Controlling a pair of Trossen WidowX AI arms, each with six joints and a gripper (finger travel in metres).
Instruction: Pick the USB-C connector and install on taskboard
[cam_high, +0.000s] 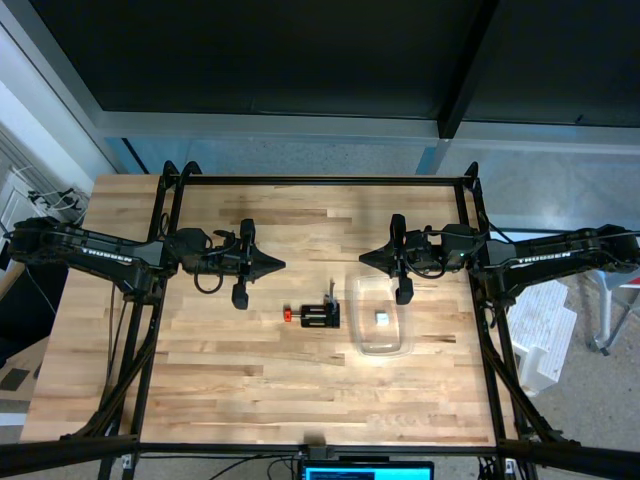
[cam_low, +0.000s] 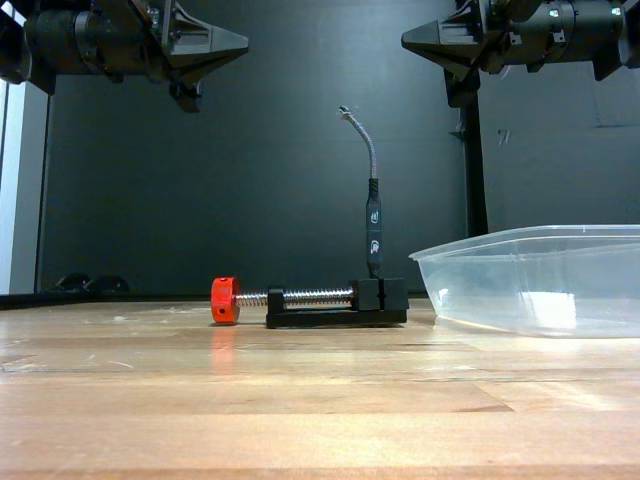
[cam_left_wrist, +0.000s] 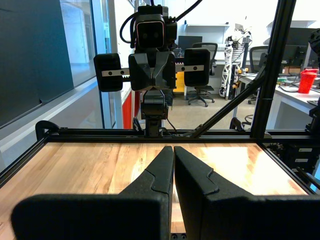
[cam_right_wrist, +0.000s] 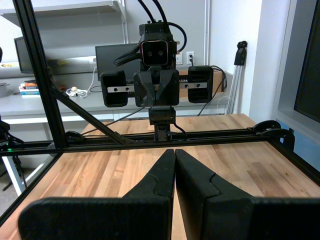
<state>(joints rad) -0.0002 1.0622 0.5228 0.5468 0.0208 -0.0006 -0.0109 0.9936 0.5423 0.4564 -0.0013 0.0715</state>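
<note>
The taskboard (cam_high: 320, 316) (cam_low: 338, 303) is a small black block on the wooden table, with a red-orange knob (cam_low: 225, 300) at its left end and a thin braided pin (cam_low: 372, 220) rising from its right end. The USB-C connector does not show in any view. My left gripper (cam_high: 283, 265) (cam_low: 245, 42) (cam_left_wrist: 173, 150) hovers high, left of and behind the block, shut and holding nothing. High on the other side, my right gripper (cam_high: 362, 259) (cam_low: 404, 41) (cam_right_wrist: 174, 151) points inward, shut and holding nothing as well. The two tips face each other above the table.
A clear plastic tray (cam_high: 395, 346) (cam_low: 470, 275) lies right of the block, with a small white square piece (cam_high: 381, 317) inside. A black frame (cam_high: 320, 180) runs around the table. A monitor (cam_high: 366, 470) sits at the near edge.
</note>
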